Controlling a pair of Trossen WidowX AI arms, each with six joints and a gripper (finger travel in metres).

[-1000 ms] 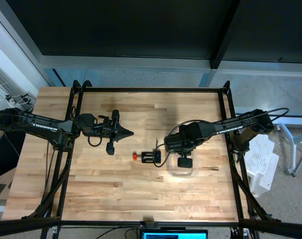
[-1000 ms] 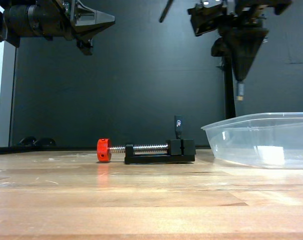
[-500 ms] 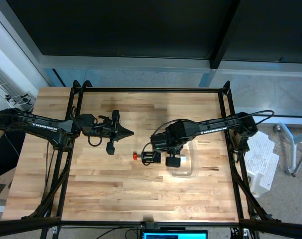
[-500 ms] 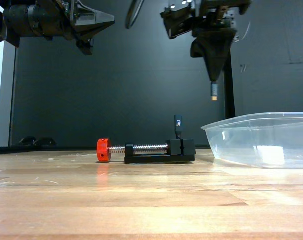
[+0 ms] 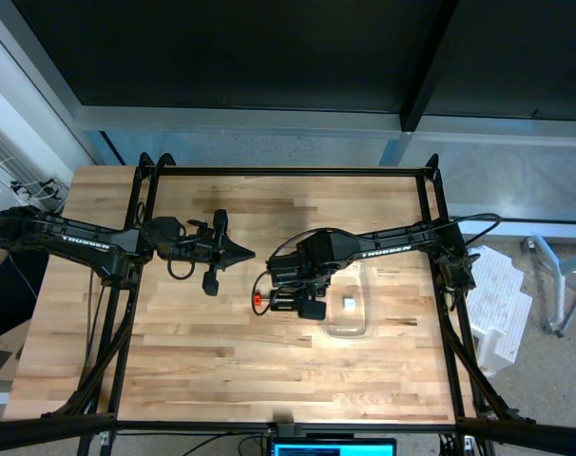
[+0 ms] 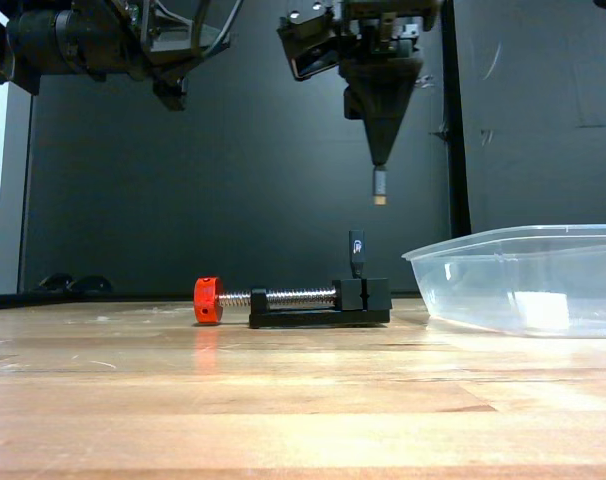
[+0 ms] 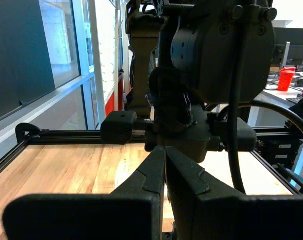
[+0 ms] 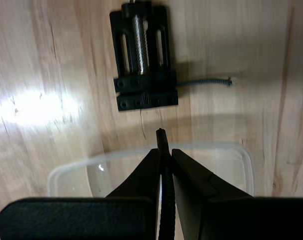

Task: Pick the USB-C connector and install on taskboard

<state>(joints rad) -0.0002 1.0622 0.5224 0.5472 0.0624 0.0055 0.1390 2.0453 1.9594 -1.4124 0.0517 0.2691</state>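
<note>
Pale wooden planks make up the table, which is ringed by a black metal frame with a dark wall behind it. Near the middle lies the taskboard, a small black block with a bare threaded screw that ends in an orange-red knob on the left in the low view. A short dark upright piece stands on its block end. The right gripper hangs point down above that end, well clear of the table. Its fingers are pinched narrow on the USB-C connector, which sticks straight down from the fingertips with its light tip lowest. In the low view the connector is above the upright piece and slightly to its right, with open air between them. The right wrist view shows the connector's dark end just short of the taskboard's block end. A thin dark cord lies on the wood beside the taskboard. A clear plastic tray sits just to the right of the taskboard, with a small white-silver square piece inside it. The left gripper is held high over the left half of the table, pointing toward the middle. Its fingers are pressed together on nothing.
</note>
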